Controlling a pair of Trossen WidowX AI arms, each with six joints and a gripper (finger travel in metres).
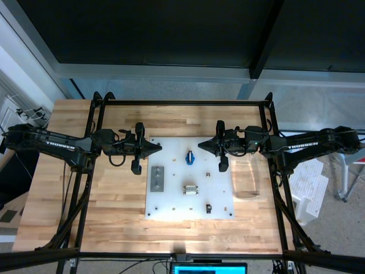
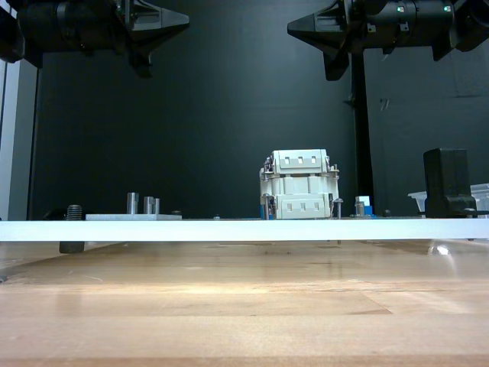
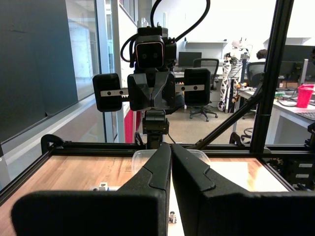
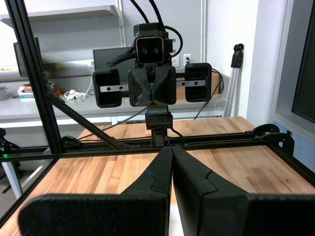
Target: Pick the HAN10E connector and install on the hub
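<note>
The HAN10E connector (image 2: 300,162), a pale beige block, sits on top of the hub (image 2: 299,205) on the white board (image 1: 171,205). From above the two read as one beige piece (image 1: 191,189). My left gripper (image 1: 159,147) hangs high over the board's back left edge, shut and empty, its tips meeting in its own wrist view (image 3: 171,162). My right gripper (image 1: 199,145) hovers over the board's back right part, also shut and empty (image 4: 172,162). The two grippers point at each other, both well above the connector (image 2: 187,23) (image 2: 290,29).
A grey metal two-hole block (image 1: 157,178) lies left of the hub. A blue fitting (image 1: 190,157) stands behind it, and a small black part (image 1: 209,208) in front to the right. A clear plastic container (image 1: 246,177) sits off the board's right edge.
</note>
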